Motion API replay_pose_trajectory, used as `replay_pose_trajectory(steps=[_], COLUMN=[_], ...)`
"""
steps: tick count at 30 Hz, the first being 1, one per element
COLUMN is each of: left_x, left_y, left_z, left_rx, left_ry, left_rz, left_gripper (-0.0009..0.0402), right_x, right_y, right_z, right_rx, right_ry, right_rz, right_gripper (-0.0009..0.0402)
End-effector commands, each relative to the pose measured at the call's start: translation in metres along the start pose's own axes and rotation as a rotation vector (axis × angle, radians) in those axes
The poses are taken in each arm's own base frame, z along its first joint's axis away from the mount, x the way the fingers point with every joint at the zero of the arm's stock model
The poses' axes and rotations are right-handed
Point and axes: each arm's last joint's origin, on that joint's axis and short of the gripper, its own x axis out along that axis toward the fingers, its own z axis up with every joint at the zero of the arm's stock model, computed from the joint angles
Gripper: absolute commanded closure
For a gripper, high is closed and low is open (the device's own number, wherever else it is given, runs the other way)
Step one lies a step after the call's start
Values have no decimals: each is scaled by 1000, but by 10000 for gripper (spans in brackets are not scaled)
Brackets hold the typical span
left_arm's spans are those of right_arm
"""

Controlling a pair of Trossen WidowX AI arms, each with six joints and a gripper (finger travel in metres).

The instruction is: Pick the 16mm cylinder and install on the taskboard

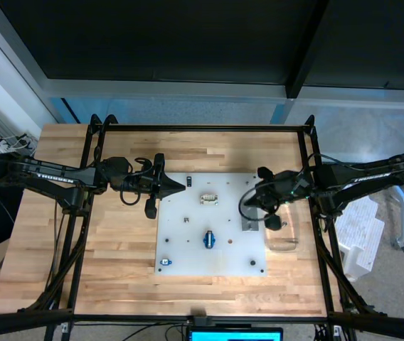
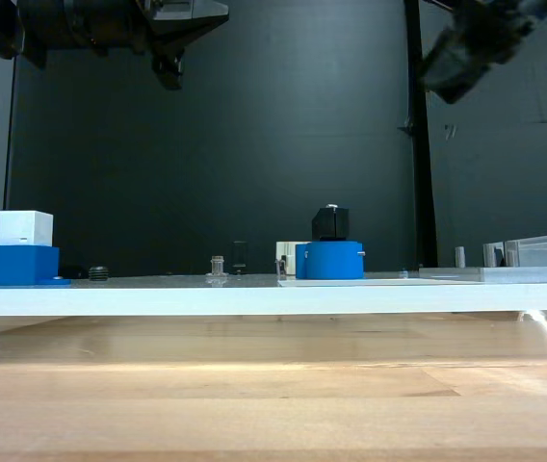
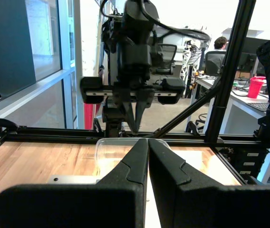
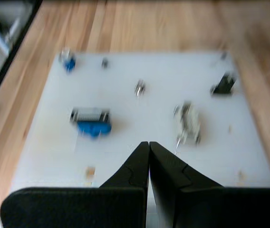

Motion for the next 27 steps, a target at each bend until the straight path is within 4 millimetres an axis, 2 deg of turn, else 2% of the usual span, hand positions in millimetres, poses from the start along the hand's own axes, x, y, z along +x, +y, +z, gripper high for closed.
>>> replay_pose_trajectory(steps=[1, 6, 10, 22, 27], left_x=[0, 0, 0, 0, 0], left_y=[0, 0, 0, 0, 0], left_z=[0, 0, 0, 0, 0], left_rx=[0, 0, 0, 0, 0], left_ry=[0, 0, 0, 0, 1], left_rz=[0, 0, 0, 0, 0], left_gripper=[393, 393, 393, 393, 393], right_x=[-3, -6, -9, -17, -19], right_y=[5, 11, 17, 23, 27], right_z=[-8, -22, -31, -51, -57], right_rx=[-4, -13, -29, -13, -26], right_ry=[91, 228, 316, 501, 530], right_rz=[10, 18, 19, -14, -44], right_gripper=[393, 392, 367, 187, 147])
